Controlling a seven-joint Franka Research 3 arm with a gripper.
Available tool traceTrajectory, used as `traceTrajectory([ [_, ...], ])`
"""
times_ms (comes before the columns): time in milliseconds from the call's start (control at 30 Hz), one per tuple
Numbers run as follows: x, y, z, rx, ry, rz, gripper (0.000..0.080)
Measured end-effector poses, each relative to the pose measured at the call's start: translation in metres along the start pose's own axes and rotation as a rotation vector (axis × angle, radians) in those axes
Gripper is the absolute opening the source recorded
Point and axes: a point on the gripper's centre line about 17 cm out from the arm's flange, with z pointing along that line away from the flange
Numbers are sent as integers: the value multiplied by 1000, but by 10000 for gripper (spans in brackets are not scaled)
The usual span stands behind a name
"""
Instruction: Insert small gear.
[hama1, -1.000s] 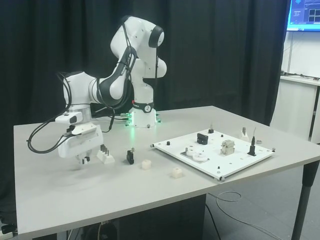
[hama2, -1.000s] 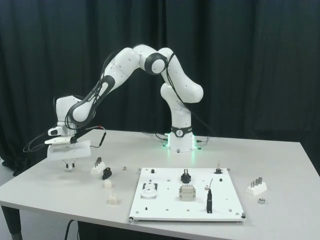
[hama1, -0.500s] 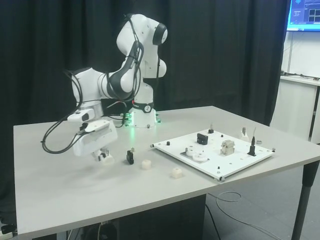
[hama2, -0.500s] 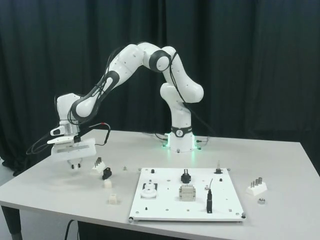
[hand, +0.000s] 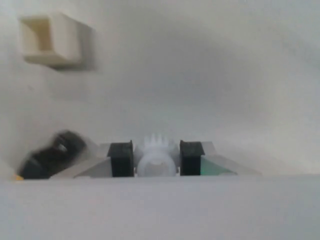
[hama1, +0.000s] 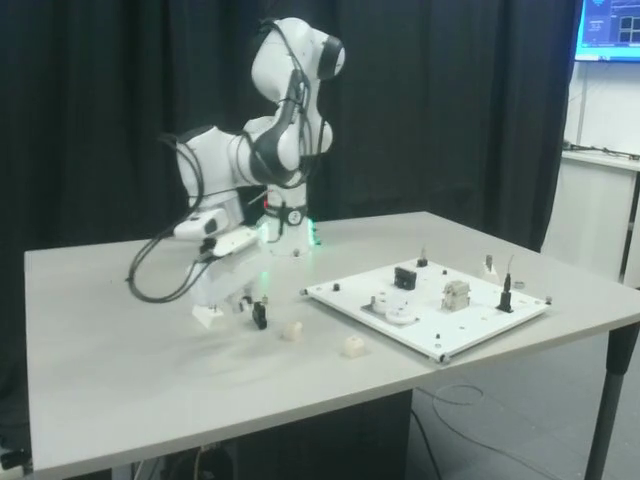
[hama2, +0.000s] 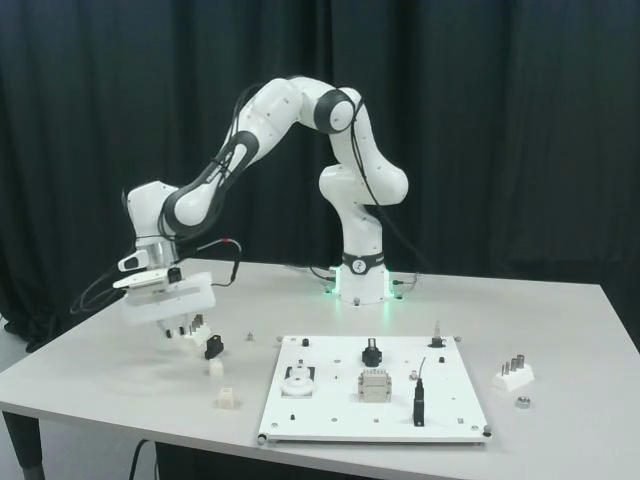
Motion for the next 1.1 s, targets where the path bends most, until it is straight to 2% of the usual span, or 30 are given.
traceTrajectory([
  [300, 27, -39, 5, 30, 6, 11, 196],
  [533, 43, -70, 12, 40, 3, 35, 196],
  [833, 60, -110, 23, 31, -1, 62, 196],
  [1100, 72, -144, 32, 11, -2, 82, 196],
])
